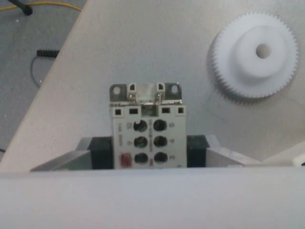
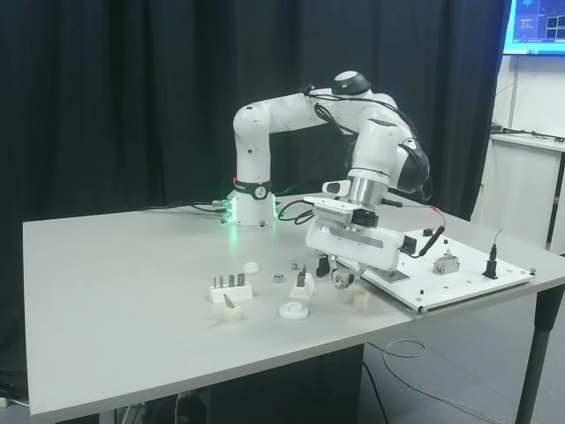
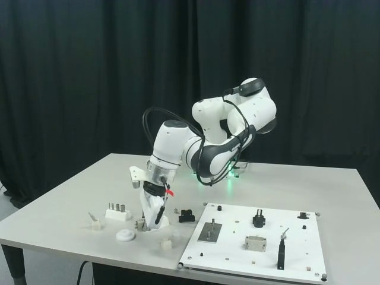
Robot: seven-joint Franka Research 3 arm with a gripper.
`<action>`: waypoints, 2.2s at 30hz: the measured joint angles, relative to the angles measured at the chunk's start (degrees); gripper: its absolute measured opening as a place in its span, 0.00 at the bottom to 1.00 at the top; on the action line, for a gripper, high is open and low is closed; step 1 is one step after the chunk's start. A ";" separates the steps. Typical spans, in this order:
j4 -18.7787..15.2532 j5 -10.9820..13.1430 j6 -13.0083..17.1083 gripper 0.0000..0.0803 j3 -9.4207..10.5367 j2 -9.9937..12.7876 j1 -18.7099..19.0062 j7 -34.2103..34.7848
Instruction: Insert waterproof.
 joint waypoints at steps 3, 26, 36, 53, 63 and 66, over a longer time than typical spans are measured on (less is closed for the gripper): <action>0.00 0.00 0.00 0.39 -0.02 0.00 0.02 -0.26; -0.75 0.00 -0.97 0.39 -1.06 -0.78 4.36 -5.97; -2.35 0.01 -0.80 0.39 -1.50 -1.12 8.27 -15.06; -4.16 3.94 -0.64 0.39 -2.06 -3.44 14.85 -33.57; -5.88 5.38 -0.10 0.39 -2.72 -3.86 19.13 -45.56; -6.55 5.77 0.11 0.39 -2.89 -3.91 20.46 -49.19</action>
